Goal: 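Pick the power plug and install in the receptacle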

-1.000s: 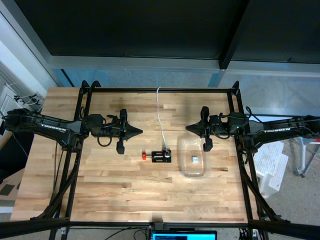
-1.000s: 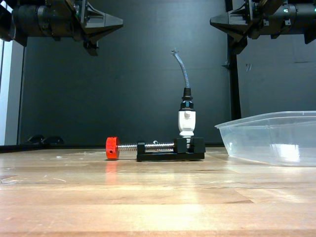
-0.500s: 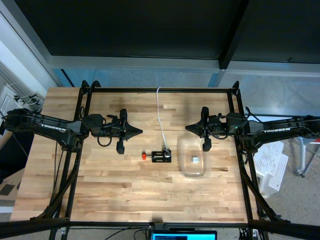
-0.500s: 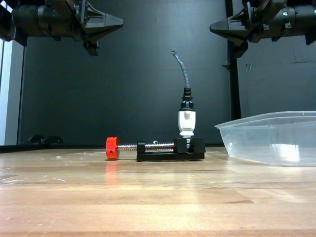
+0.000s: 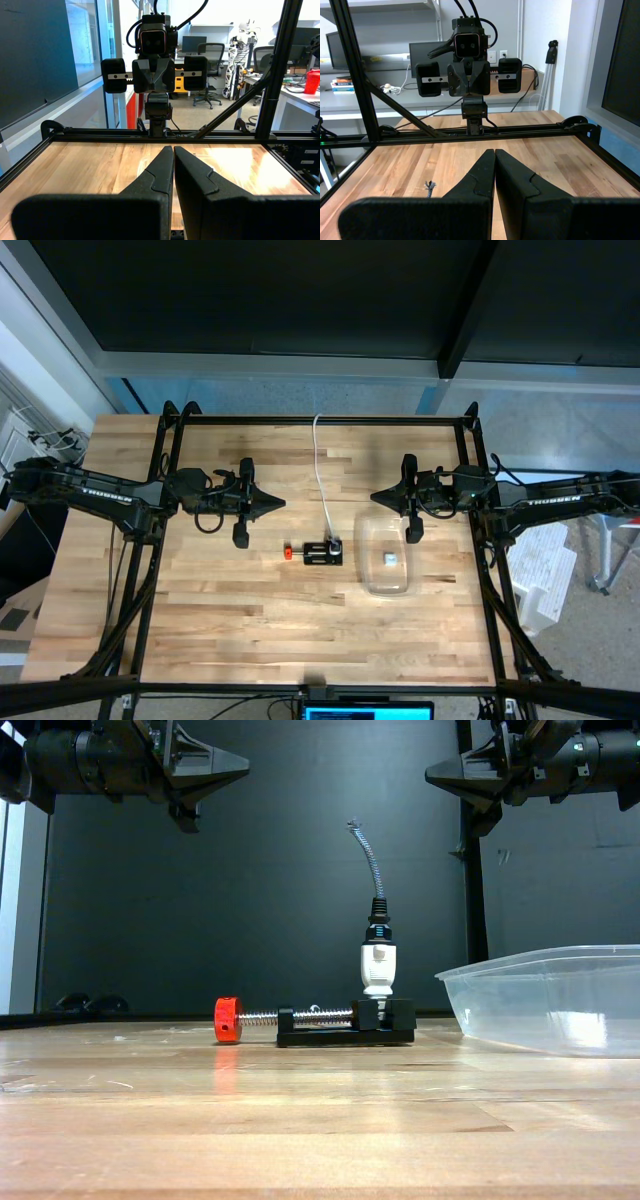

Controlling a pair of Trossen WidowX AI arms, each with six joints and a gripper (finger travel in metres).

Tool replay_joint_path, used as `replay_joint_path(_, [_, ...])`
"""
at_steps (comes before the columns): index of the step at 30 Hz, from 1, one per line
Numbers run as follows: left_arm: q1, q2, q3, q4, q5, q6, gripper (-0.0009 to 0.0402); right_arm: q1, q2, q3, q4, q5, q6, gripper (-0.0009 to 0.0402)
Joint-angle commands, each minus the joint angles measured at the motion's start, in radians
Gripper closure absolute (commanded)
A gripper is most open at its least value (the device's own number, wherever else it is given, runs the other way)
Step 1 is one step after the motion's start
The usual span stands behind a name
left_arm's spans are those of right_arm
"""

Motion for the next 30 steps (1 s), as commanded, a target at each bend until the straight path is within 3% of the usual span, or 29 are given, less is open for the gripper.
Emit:
replay_joint_path(1, [0.0, 0.0, 0.0, 0.0, 0.0, 0.0, 0.0393, 0.0, 0.0, 0.001, 0.002, 0.0, -0.005, 0.0393])
replay_joint_path(30, [0.0, 0.0, 0.0, 0.0, 0.0, 0.0, 0.0393, 0.001, 0.0, 0.001, 0.016, 0.0, -0.012, 0.0393])
